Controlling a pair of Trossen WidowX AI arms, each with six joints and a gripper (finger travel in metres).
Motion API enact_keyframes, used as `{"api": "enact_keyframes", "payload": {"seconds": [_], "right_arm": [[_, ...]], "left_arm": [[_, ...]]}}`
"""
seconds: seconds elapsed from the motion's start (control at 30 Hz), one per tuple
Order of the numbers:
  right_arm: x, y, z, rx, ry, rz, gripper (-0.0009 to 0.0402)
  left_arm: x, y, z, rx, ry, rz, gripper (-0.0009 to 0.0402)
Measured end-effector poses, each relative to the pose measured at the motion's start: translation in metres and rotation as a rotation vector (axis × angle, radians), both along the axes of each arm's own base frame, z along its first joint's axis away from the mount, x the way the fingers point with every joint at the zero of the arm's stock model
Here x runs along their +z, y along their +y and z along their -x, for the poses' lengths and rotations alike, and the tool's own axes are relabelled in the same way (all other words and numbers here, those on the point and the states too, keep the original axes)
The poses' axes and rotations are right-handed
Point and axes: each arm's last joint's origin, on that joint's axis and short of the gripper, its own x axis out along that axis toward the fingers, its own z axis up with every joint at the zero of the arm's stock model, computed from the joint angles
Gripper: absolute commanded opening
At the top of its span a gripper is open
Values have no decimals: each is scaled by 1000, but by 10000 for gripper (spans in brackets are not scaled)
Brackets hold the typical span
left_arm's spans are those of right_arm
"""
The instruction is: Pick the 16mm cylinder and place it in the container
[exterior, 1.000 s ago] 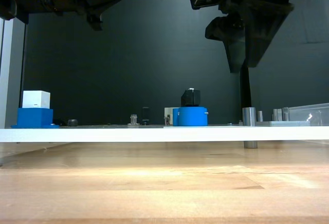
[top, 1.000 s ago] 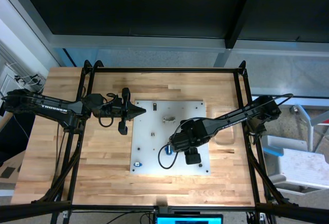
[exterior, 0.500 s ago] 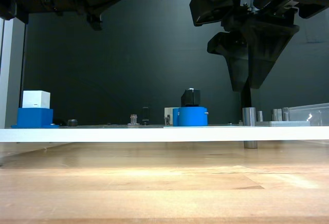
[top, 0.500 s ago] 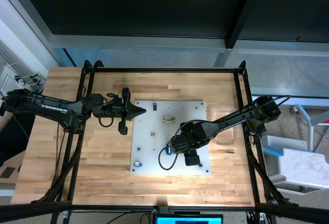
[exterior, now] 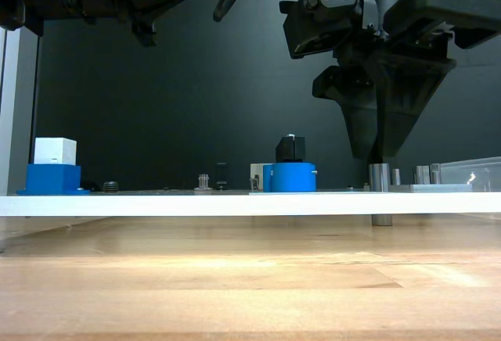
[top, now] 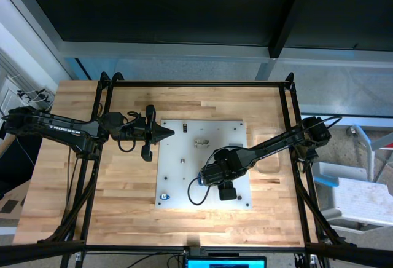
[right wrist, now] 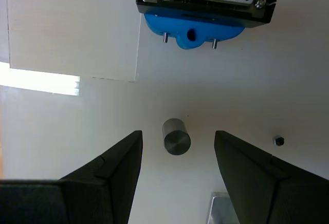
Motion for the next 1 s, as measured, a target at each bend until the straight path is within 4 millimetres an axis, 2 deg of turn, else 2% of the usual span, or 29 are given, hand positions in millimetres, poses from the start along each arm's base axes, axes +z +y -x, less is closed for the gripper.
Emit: {"api": "enact_keyframes", "payload": {"seconds": [0.5, 1.0], "right_arm": [[-19, 1, -2, 12, 9, 2, 188], [-19, 0, -2, 11, 21, 5, 185]], "left_arm": [[0, 0, 0, 0, 0, 0, 0], [0, 0, 0, 0, 0, 0, 0]]}}
